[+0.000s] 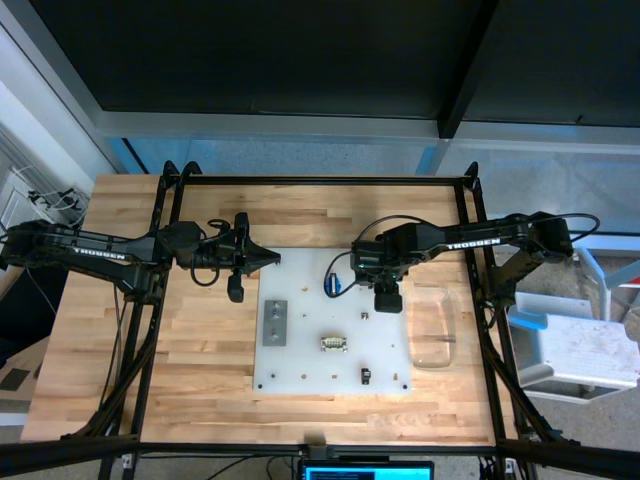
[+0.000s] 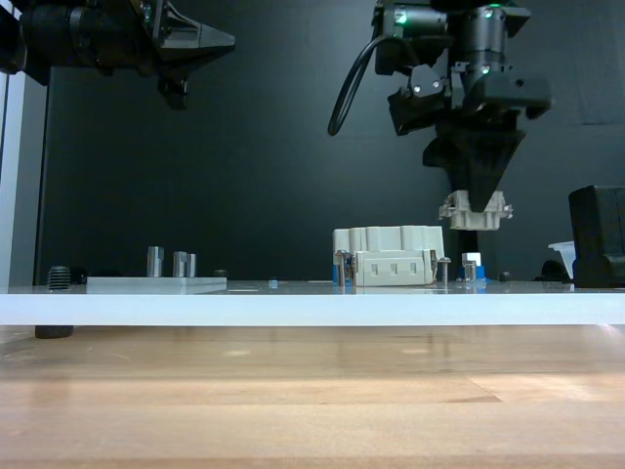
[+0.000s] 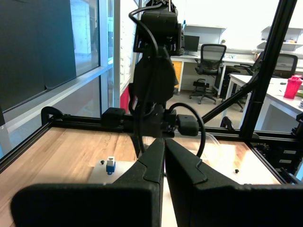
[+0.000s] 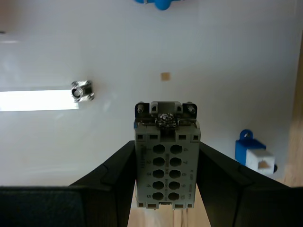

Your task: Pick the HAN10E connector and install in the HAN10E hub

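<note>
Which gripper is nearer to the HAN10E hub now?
Right. The right gripper, holding the HAN10E connector, hangs just beyond the HAN10E hub, to its right. The left gripper sits higher, over the board's far left corner.

Pale grey-beige HAN10E connector (image 4: 165, 156) with two columns of dark holes, cream-and-silver HAN10E hub (image 1: 334, 344), black left hand (image 1: 270, 258) and right hand (image 1: 388, 298), blue plug (image 1: 333, 283) — white board (image 1: 300, 372), light-brown grained wooden surface (image 1: 190, 350).
</note>
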Robot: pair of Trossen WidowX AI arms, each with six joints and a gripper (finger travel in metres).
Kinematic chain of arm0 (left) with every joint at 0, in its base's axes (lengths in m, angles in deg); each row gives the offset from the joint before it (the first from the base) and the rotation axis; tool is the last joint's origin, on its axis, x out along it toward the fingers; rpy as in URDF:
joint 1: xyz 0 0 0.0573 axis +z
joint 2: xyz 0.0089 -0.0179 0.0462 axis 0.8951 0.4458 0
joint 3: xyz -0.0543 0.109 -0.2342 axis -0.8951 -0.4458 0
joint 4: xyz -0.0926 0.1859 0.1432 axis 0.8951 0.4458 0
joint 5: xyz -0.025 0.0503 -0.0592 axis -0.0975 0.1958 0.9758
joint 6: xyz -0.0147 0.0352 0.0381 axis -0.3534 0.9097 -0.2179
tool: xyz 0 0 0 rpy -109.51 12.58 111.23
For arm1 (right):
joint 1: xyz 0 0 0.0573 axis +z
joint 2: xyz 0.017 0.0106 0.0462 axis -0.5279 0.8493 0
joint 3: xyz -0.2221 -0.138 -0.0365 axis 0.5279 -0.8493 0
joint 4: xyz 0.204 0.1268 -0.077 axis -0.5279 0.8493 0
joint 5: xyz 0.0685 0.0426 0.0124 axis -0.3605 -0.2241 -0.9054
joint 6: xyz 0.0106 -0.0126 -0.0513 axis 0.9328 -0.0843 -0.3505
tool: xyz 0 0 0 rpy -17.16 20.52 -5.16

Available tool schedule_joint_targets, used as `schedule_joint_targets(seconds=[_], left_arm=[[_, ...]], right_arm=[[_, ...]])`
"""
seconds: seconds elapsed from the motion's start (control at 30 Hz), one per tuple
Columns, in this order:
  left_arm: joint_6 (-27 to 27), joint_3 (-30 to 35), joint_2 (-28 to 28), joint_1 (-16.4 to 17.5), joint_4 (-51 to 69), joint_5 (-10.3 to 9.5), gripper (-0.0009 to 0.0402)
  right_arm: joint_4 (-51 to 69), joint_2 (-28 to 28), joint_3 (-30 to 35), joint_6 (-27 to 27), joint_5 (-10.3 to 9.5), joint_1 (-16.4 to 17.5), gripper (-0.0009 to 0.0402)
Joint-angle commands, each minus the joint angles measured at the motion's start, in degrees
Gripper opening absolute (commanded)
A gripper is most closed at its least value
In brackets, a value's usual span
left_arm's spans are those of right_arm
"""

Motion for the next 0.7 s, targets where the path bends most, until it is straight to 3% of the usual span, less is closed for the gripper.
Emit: schedule_joint_targets(seconds=[0.03, 0.23, 0.37, 0.7], left_arm=[[0.0, 0.0, 0.0, 0.0, 0.0, 0.0, 0.0], [0.0, 0.0, 0.0, 0.0, 0.0, 0.0, 0.0], [0.0, 0.0, 0.0, 0.0, 0.0, 0.0, 0.0], [0.0, 0.0, 0.0, 0.0, 0.0, 0.0, 0.0]], right_arm=[[-0.3, 2.2, 1.2, -0.7, -0.02, -1.2, 0.0023], [-0.7, 7.4, 6.6, -2.5, -0.02, -2.2, 0.0023], [-1.5, 10.5, 9.1, -3.5, -2.43, -2.2, 0.0023], [-2.6, 14.4, 9.2, -4.1, -2.38, -2.7, 0.0023]])
